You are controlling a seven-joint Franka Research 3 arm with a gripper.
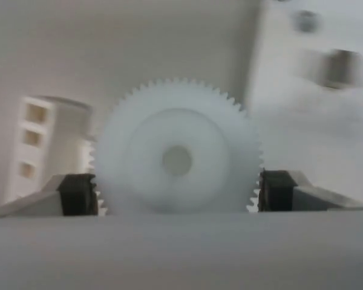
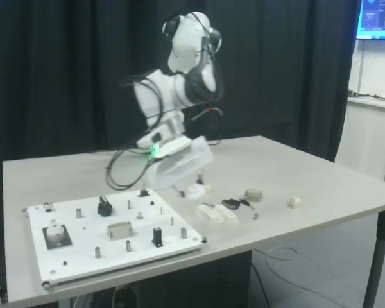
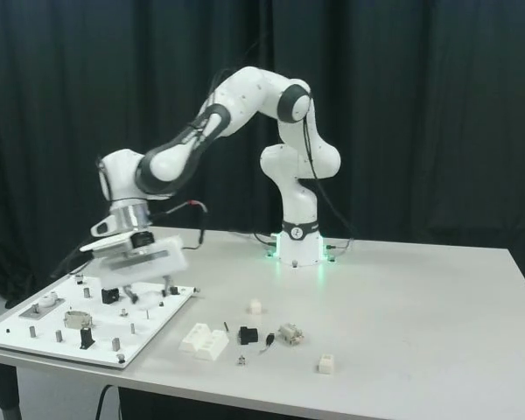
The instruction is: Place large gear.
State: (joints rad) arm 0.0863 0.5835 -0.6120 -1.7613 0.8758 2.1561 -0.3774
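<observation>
Black fingertips (image 1: 78, 194) clamped on large gear (image 1: 177, 158) rim, gripper (image 1: 177, 196) holding its flat face camera-ward, above white board (image 2: 109, 237), grey table (image 2: 321, 179), black curtain (image 3: 420, 105).

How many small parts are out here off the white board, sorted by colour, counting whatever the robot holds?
white pieces on the table: 4
black piece: 1
grey piece: 1
white large gear in the gripper: 1
Total: 7, leaving out one speck too small to judge.
</observation>
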